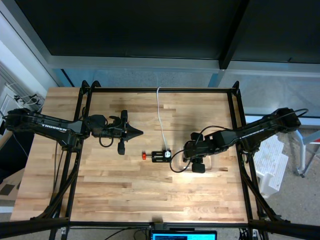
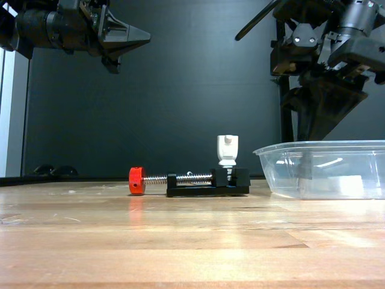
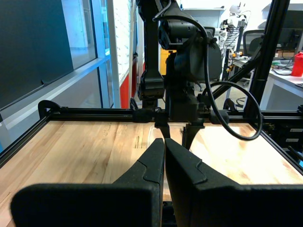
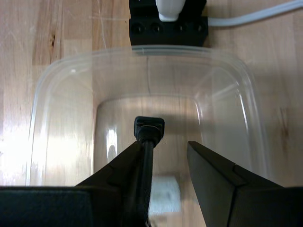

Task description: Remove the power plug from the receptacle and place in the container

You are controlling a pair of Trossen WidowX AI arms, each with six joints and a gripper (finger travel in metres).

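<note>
Small matte black power plug (image 4: 149,128) is inside the clear, glossy, round-cornered container (image 4: 61,71), at one fingertip of the right gripper (image 4: 166,147), whose jaws are apart over the tray. Prongs are hidden. The white receptacle (image 4: 169,7) is cut off, clamped in the black vise (image 2: 207,183). Left gripper (image 3: 164,144) is pressed together, raised above the wood table (image 1: 125,190).

High looks down over bench (image 1: 125,195) from near edge; low sits level, close; both share vise (image 2: 207,182) and container (image 2: 319,174).
</note>
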